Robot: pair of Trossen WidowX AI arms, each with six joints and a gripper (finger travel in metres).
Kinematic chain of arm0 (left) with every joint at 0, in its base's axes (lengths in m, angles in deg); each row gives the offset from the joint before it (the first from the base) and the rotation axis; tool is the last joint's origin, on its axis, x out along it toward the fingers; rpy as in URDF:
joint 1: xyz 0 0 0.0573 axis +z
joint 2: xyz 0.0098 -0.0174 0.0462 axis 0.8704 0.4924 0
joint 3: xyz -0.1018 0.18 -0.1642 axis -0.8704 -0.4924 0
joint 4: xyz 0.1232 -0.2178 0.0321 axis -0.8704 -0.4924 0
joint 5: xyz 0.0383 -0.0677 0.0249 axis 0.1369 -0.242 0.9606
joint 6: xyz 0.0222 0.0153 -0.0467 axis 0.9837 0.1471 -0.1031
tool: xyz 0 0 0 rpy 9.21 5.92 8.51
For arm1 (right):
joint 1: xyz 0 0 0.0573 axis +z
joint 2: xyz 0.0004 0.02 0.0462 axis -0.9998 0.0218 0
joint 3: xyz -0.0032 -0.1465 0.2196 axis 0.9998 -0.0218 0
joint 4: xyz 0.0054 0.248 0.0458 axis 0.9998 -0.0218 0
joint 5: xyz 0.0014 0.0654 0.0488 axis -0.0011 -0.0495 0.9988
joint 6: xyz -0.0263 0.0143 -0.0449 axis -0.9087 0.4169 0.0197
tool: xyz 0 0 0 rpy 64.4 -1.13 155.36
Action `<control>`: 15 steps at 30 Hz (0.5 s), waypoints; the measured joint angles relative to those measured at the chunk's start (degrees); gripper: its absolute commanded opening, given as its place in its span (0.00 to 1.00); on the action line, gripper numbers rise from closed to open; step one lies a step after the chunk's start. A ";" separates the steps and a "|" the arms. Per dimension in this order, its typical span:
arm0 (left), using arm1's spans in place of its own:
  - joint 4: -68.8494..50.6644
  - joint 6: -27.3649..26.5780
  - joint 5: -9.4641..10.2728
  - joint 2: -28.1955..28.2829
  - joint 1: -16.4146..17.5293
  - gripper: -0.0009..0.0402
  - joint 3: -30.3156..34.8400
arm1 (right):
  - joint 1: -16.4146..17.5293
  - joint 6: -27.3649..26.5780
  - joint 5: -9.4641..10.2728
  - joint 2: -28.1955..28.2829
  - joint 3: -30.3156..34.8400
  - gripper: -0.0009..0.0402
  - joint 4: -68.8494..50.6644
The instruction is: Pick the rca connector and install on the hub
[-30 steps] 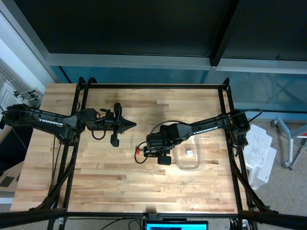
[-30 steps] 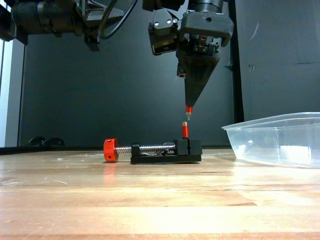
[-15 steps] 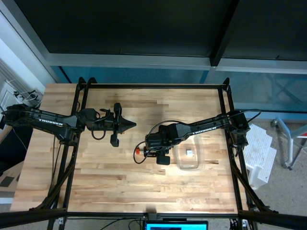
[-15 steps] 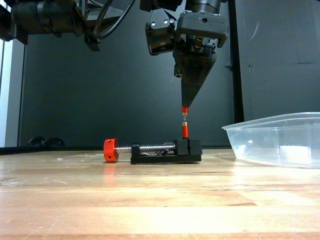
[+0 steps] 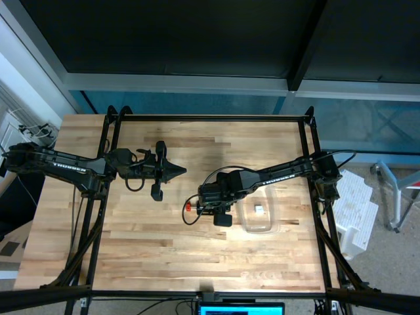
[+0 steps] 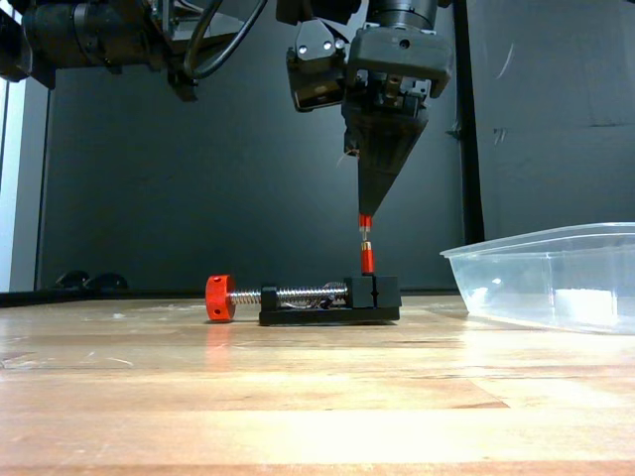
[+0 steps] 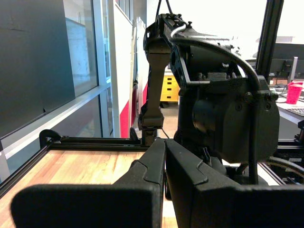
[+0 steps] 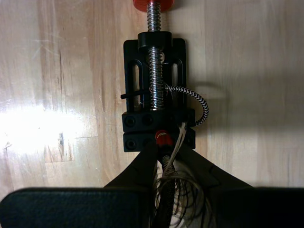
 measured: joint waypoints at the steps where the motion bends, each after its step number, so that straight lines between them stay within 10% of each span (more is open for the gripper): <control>1: 0.00 0.00 -0.02 0.00 0.00 0.02 -0.02 | 0.02 0.00 -0.02 0.07 0.00 0.02 0.09; 15: 0.00 0.02 -0.02 0.00 0.00 0.02 -0.02 | 0.11 -0.04 -0.07 0.09 -0.90 0.02 1.18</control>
